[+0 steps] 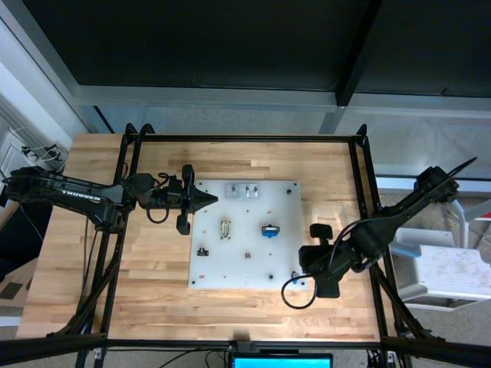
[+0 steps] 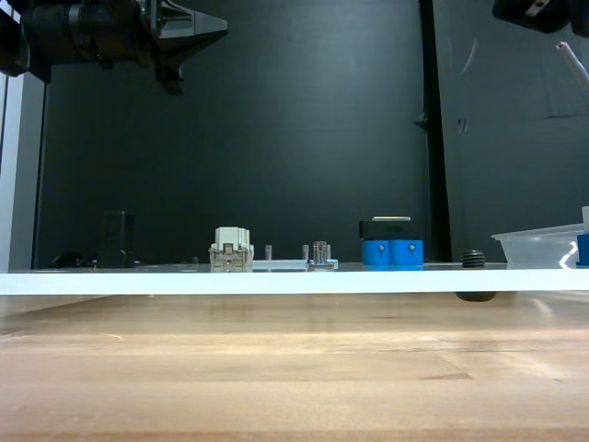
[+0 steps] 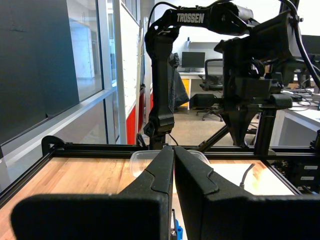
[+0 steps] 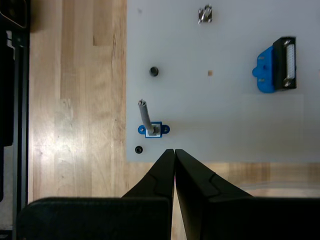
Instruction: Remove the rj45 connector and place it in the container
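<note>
Your right hand [image 4: 174, 150], shut and empty, hangs over the board's [image 4: 225, 110] right edge. The rj45 connector [image 4: 153, 129] sits plugged in by its near-right corner. Drop without opening and you'll mash the cable stub [image 4: 145, 112]. The container [image 2: 536, 249] sits beside that edge. Left hand [image 3: 173, 150], shut too, hovers over the left edge.

**Right gripper closed at the board's edge**

The right gripper [image 4: 174, 151] has its fingers pressed together, with the tips showing against the edge of the white board [image 4: 225, 115] where it meets the wooden table [image 4: 75, 100]. On the board, near the tips, sits the rj45 connector [image 4: 153, 129], a blue bracket with a short grey stub leaning out of it. A black stud [image 4: 139, 149] lies at the board's corner just beside the connector. A blue-and-black plug [image 4: 276, 70] and a metal clip [image 4: 204, 14] sit deeper on the board, well apart. Off the board, the container [image 4: 285, 186] shows only as a faint clear rim.
</note>
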Robot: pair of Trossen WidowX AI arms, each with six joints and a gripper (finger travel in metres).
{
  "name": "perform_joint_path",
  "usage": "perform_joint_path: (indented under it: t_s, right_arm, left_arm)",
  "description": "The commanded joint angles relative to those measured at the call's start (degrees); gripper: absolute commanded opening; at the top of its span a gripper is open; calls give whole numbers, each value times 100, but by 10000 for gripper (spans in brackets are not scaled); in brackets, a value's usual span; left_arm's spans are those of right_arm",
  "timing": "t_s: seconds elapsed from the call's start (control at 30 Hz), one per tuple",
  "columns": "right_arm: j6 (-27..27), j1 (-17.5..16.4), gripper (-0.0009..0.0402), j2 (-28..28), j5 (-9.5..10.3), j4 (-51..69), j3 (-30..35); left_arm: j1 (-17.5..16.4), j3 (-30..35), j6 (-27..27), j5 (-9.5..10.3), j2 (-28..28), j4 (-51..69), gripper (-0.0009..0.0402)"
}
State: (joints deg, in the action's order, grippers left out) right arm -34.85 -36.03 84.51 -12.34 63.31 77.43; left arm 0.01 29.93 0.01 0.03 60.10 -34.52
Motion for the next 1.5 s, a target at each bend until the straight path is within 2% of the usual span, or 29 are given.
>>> perform_joint_path:
  t_s: [0.03,0.27,0.63,0.8,1.1,1.5]
  right_arm:
    - [-175,-74,0,79,-7,9,-4]
    - [-299,-92,9,149,-17,15,-4]
    - [-372,-109,145,376,-74,0,-31]
    - [-387,-103,184,540,-70,-2,-46]
    - [-323,-63,193,874,-17,-258,-90]
    - [-328,-57,192,905,114,-828,-514]
  left_arm:
    - [0,2,-2,0,2,0,1]
    - [-2,2,0,0,2,0,1]
    - [0,2,0,0,2,0,1]
    - [-2,2,0,0,2,0,1]
    - [-2,2,0,0,2,0,1]
    - [0,2,0,0,0,0,1]
